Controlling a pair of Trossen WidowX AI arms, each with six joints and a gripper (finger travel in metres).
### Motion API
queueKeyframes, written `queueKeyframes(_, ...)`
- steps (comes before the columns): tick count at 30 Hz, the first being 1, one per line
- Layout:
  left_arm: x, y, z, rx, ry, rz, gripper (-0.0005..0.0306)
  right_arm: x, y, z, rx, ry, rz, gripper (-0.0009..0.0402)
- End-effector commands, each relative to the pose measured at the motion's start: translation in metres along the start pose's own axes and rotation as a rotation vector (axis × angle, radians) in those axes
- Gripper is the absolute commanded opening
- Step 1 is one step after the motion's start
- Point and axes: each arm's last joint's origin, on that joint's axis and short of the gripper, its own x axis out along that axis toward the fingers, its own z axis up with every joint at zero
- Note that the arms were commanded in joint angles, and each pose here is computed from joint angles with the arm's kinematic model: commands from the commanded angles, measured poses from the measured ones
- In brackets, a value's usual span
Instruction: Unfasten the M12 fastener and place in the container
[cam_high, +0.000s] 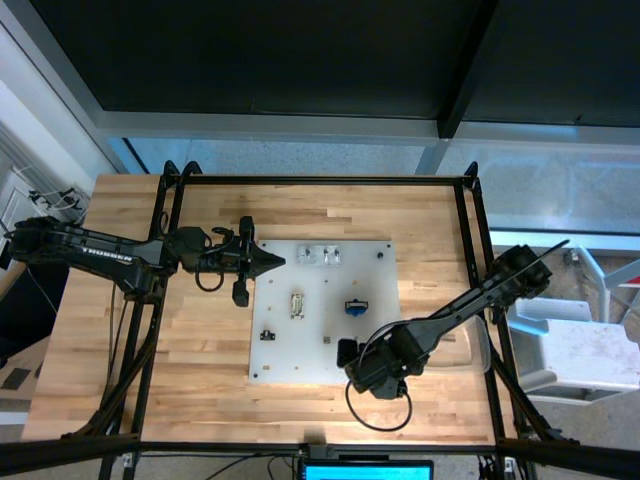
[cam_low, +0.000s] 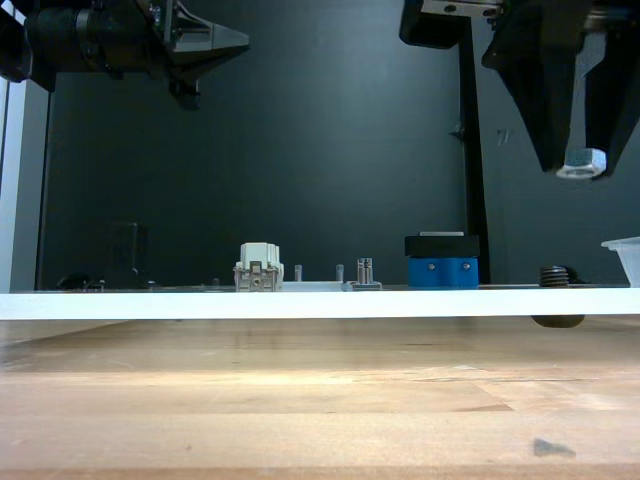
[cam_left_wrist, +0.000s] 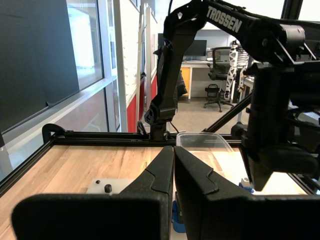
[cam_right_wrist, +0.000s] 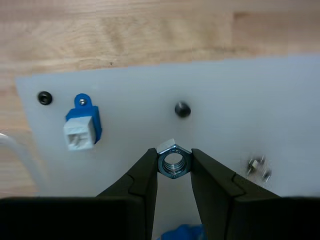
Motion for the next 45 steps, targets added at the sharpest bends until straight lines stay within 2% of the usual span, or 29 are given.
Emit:
queueKeyframes(1,0.000,0.000,0.000,0.000,0.000,0.000,0.0000,-0.010,0.006,-0.003,0.081,0.009,0.012,0.0014)
queueKeyframes(8,0.000,0.000,0.000,0.000,0.000,0.000,0.0000,-0.024,0.026,-0.009,0.255,0.003,0.010,0.0014)
queueKeyframes(15,0.000,0.000,0.000,0.000,0.000,0.000,0.0000,-0.031,0.050,-0.019,0.364,0.002,0.014,0.0014)
queueKeyframes(29,0.000,0.000,0.000,0.000,0.000,0.000,0.0000,-0.033,0.102,-0.043,0.429,0.032,0.046,0.0014)
queueKeyframes(33,0.000,0.000,0.000,0.000,0.000,0.000,0.0000,-0.034,0.114,-0.050,0.473,0.040,0.052,0.0014)
queueKeyframes(39,0.000,0.000,0.000,0.000,0.000,0.000,0.0000,-0.033,0.126,-0.059,0.529,0.049,0.056,0.0016)
queueKeyframes(45,0.000,0.000,0.000,0.000,0.000,0.000,0.0000,-0.031,0.129,-0.061,0.550,0.053,0.057,0.0042)
